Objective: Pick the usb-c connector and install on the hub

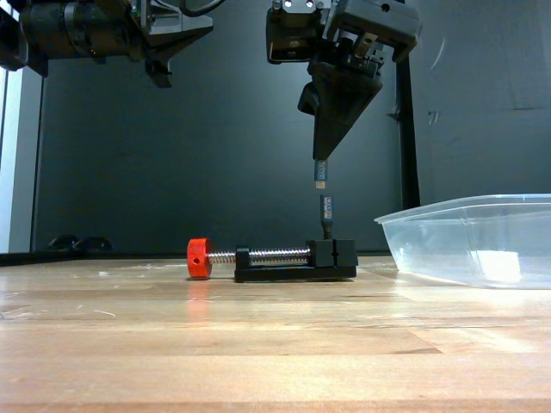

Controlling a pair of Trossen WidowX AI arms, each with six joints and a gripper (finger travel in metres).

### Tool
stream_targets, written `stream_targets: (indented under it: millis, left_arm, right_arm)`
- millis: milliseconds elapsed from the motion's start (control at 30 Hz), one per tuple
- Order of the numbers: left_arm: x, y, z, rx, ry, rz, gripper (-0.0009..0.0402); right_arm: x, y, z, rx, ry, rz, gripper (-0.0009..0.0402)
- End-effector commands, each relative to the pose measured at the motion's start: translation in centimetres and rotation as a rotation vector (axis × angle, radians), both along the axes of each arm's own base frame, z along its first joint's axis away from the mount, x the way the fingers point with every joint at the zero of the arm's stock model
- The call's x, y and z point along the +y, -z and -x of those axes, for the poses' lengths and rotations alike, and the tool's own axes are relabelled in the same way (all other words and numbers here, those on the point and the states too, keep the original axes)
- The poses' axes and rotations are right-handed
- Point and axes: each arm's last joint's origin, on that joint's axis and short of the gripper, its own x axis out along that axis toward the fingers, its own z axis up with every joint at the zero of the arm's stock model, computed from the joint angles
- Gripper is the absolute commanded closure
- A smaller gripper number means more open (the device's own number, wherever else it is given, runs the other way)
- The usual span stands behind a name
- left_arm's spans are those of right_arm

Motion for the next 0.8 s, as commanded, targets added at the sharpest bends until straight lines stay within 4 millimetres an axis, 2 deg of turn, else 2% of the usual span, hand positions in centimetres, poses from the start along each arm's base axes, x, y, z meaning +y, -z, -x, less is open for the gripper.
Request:
stream_targets:
  millis: [33, 800]
  left_arm:
    - [0.00, 0.00, 0.00, 0.000, 0.000, 0.000, 0.0393]
    - [0.01, 0.00, 0.00, 0.000, 0.000, 0.000, 0.0393]
  right_arm:
    - [-0.04, 0.01, 0.06, 0.006, 0.012, -0.003, 0.0393]
    - [-0.08, 0.48, 0.19, 0.018, 0.047, -0.013, 0.0393]
